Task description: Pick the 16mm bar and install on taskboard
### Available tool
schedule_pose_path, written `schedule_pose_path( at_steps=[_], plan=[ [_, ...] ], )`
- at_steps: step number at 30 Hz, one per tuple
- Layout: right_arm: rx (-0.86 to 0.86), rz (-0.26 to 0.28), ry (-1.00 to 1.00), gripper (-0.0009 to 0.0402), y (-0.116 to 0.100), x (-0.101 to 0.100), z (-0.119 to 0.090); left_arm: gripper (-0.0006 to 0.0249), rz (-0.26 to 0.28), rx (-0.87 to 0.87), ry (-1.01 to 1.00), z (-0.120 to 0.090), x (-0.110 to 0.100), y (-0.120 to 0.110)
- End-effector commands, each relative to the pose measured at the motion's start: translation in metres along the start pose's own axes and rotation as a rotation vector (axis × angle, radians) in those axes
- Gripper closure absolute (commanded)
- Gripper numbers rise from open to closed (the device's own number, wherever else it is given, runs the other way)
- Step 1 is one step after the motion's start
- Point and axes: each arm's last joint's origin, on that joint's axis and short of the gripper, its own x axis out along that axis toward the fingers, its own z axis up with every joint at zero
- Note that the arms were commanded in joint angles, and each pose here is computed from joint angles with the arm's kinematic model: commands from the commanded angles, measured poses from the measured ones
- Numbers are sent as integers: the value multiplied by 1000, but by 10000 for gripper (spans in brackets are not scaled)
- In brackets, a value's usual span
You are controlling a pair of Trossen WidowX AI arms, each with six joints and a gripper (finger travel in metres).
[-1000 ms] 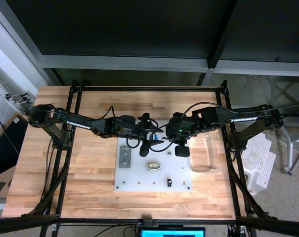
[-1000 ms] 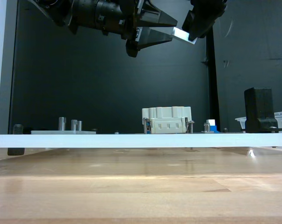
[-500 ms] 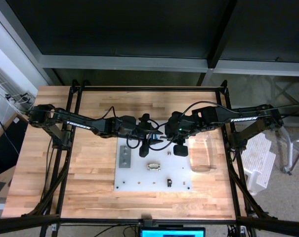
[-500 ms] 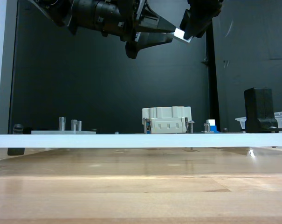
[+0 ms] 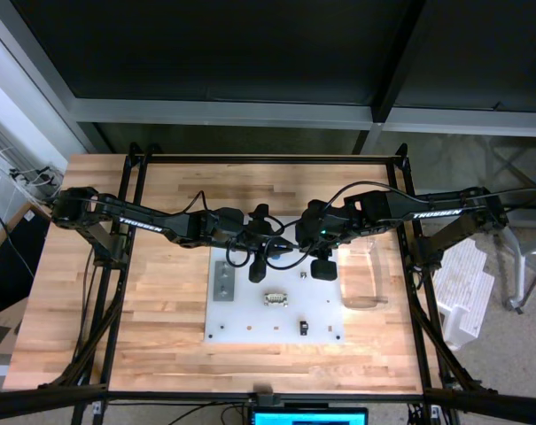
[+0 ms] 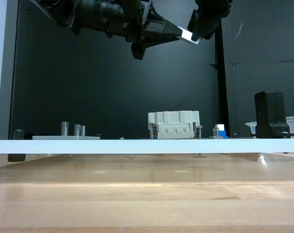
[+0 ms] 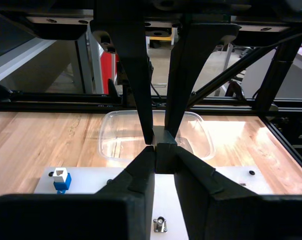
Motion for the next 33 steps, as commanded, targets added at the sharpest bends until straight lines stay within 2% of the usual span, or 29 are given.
schedule_pose_path(
  at_steps=[1, 5, 13, 17, 20, 23, 27, 29, 33],
  plan=[
    [-1, -1, -1, 373, 0, 0, 0, 233, -3, -2, 0, 0, 0, 0],
    [3, -1, 0, 343, 0, 0, 0, 242, -7, -2, 0, 0, 0, 0],
    [5, -7, 13, 196, 0, 0, -1, 240, -7, -2, -2, 0, 0, 0],
    [5, -19, 14, 147, -1, -1, -4, 243, -7, -4, -2, 0, 0, 0],
    [4, -83, 6, 132, -3, -5, -11, 241, -7, -4, -4, 0, 0, 0],
    [20, -77, -52, 130, -3, -13, -18, 239, -1, -4, -10, 1, 0, 0],
    [50, -59, -218, 130, -5, -25, -27, 240, 21, -5, -38, 3, 0, 1],
    [63, -67, -318, 130, -6, -30, -31, 240, 22, -8, -76, 5, -1, 1],
    [80, -48, -477, 130, -6, -35, -39, 240, 65, -15, -131, 9, -1, 3]
  ],
)
